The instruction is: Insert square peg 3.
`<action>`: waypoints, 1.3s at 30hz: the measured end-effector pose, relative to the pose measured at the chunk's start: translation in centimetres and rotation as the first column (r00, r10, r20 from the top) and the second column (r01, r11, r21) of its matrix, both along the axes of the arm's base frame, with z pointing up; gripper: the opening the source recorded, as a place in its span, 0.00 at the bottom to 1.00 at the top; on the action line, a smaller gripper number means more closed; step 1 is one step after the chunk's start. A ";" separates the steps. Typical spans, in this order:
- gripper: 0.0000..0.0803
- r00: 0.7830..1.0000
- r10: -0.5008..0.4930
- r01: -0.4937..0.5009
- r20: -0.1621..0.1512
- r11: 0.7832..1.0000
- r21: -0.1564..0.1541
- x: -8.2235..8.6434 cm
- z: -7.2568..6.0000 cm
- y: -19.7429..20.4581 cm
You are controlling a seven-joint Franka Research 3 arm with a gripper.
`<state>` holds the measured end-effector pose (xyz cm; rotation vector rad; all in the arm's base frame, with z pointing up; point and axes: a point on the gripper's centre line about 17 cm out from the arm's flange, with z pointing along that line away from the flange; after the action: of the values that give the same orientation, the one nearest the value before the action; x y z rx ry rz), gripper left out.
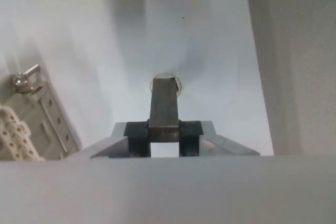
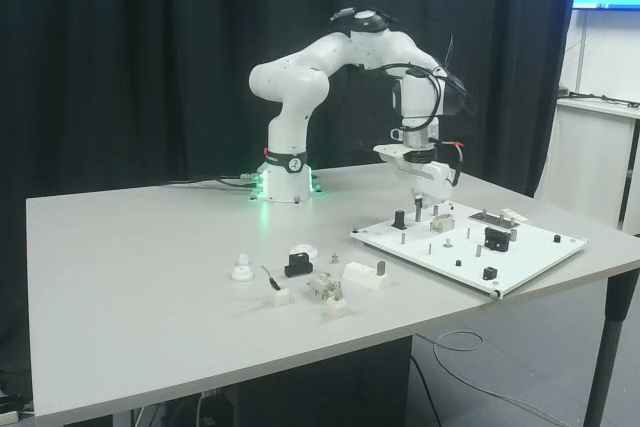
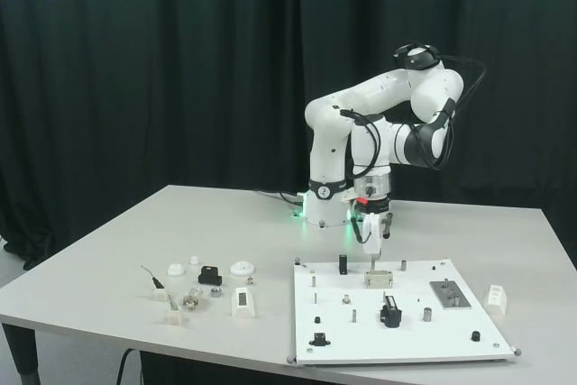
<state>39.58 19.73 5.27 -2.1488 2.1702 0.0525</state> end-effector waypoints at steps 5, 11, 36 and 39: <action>0.14 1.000 -0.021 0.021 0.000 1.000 0.000 0.0 0.0 0.0; 0.14 0.999 -0.039 0.039 -0.001 0.999 0.000 0.1 0.0 0.0; 0.14 0.999 -0.044 0.044 0.000 0.999 0.001 0.1 0.0 0.2; 0.14 0.999 -0.042 0.042 0.001 0.999 0.001 0.1 0.0 0.2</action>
<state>39.65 19.94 5.27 -2.1017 2.2137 0.0497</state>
